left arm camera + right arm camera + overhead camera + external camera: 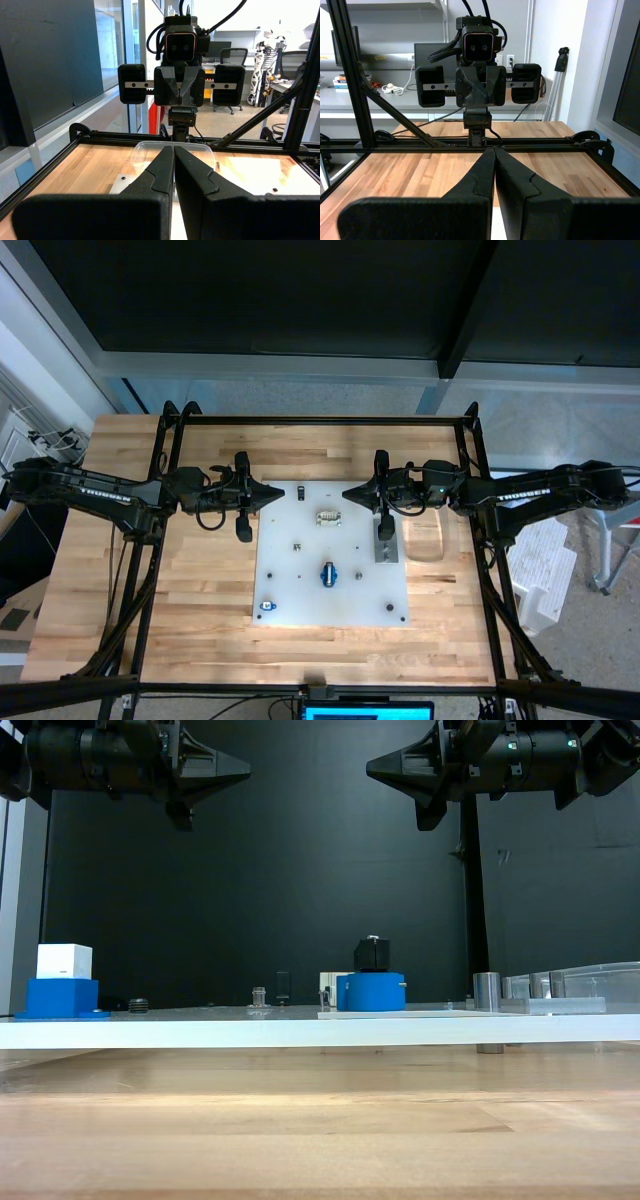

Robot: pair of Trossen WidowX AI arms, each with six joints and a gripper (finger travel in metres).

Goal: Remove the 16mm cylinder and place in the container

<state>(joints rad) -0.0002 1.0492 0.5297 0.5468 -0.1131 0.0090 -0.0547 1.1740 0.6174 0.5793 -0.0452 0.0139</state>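
The cylinder [358, 576] stands upright in its hole in the white board [300, 585], seated and untouched. The blue part [329, 575] is just beside it on the left, and the grey block [387, 552] lies a little farther off toward the right edge. The container [432, 536] rests on the counter [200, 580] just off the board's right edge, next to that block.

Both arms hang high over the far part of the board, tips pointing at each other. The right pincer [347, 495] is closed and holds nothing, and so is the left pincer [280, 495]. Both are well apart from the cylinder.

So the pull has yet to start. The right arm looks the better choice, being nearer both peg and tray. It should spread its jaws and descend straight over the peg, with the fingers turned so that neither meets the blue part. It should grip the exposed shaft low and lift along the peg's axis, since a tilted pull may jam it. Over the container, lowering close before letting go should stop the peg rolling out.
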